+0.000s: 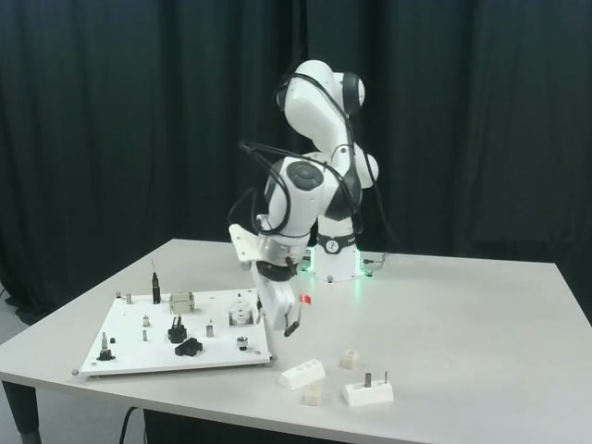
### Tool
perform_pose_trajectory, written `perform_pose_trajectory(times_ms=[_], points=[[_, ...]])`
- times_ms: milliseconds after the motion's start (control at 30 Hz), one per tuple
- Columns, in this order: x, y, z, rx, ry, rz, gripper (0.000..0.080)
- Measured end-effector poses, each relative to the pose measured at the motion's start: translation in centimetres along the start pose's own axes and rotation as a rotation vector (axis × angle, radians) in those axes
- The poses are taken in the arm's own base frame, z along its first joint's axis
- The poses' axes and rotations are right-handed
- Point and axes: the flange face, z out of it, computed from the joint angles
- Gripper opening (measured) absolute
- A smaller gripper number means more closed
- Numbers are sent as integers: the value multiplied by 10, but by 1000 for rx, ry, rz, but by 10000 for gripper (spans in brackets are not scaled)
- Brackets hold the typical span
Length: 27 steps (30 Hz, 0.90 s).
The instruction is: Insert round peg 2.
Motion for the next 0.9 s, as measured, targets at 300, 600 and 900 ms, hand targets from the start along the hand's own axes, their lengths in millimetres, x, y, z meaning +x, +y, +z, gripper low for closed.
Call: perform_pose_trajectory(times_ms=[300,600,900], points=[[15,6,24,-32,9,-76,61],[37,14,42,-54,51,-136,61],[69,20,50,-48,85,-187,61]])
